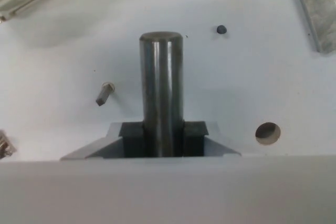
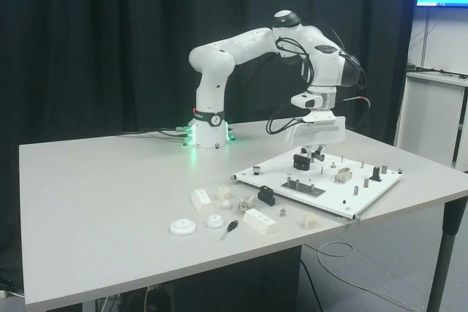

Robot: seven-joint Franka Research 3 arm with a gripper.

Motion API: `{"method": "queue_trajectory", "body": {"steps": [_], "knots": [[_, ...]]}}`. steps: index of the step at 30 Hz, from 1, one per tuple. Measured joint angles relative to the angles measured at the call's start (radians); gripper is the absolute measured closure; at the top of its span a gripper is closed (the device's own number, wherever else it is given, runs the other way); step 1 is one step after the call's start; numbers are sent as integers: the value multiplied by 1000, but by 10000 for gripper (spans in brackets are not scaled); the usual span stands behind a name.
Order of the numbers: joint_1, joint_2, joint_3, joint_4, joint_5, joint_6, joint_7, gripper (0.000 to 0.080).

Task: Place round peg 4.

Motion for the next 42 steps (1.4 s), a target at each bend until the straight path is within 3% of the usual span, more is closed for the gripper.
{"method": "queue_trajectory", "body": {"steps": [42], "knots": [[1, 0, -3, 14, -1, 0, 19, 656]]}}
